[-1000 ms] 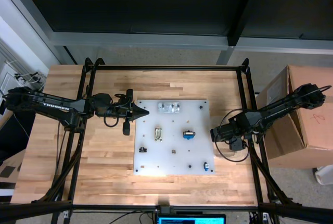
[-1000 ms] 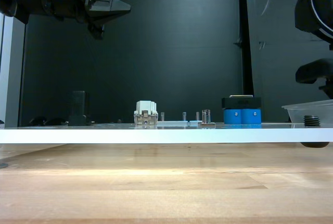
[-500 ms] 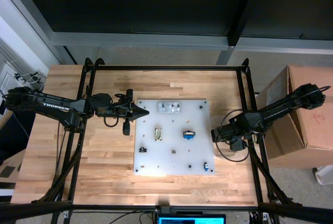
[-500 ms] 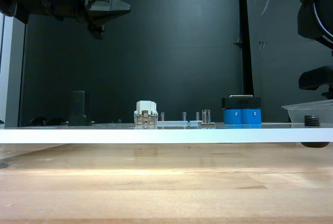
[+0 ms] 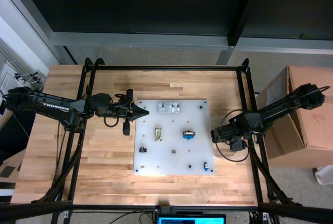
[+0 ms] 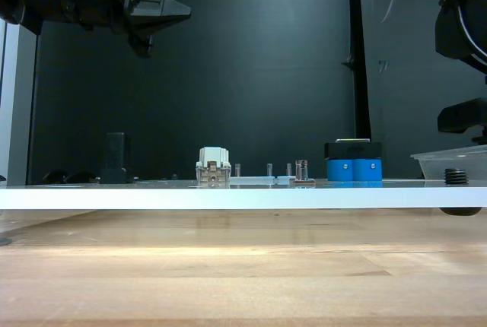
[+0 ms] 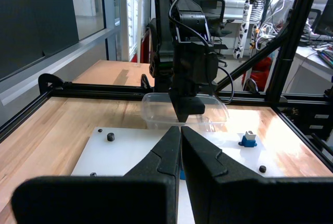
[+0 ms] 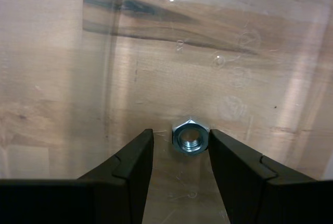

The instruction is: Pick the M12 nut and place it on its threads and fasten

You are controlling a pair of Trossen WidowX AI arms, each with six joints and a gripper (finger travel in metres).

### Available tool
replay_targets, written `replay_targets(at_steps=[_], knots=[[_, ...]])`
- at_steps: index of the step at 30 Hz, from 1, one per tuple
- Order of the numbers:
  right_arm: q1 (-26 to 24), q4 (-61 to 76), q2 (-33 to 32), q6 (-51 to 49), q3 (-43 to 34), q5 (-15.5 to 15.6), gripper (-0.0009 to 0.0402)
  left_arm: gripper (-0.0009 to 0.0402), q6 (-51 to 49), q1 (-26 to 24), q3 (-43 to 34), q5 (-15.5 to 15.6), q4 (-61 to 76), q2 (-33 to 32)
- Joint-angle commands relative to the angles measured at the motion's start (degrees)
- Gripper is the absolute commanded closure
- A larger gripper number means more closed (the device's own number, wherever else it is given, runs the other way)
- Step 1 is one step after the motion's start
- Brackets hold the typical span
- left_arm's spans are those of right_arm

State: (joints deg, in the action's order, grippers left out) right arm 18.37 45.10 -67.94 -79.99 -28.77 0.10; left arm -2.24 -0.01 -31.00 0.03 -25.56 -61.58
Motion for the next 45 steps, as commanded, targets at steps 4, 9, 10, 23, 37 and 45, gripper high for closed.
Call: replay_targets(at_steps=[4,9,10,23,37,45], knots=[[0.00,-0.33,-0.07,0.09,-0.28,-0.07,0.0304,0.0393,0.00,0.00,0.00,0.00,-0.02,-0.02],[0.02,-0.15,-0.07,1.77,-0.63,0.02,0.0339,0.0393,0.00,0.00,0.00,-0.02,-0.02,-0.02],[0.00,0.00,-0.04,1.77,-0.76,0.02,0.0344,0.0393,0.00,0.00,0.00,0.00,-0.02,-0.02],[0.07,11.34,-0.57,6.29,-11.89,1.66,0.0371,0.0393,0.00,0.00,0.00,0.00,0.00,-0.02],[2.64,17.27,-15.12,13.70,-30.75,1.44,0.0370,0.0393,0.00,0.00,0.00,0.00,-0.02,-0.02],[6.23,18.51,-26.84,15.02,-42.82,1.44,0.0370,0.0393,0.00,0.00,0.00,0.00,-0.04,-0.02]])
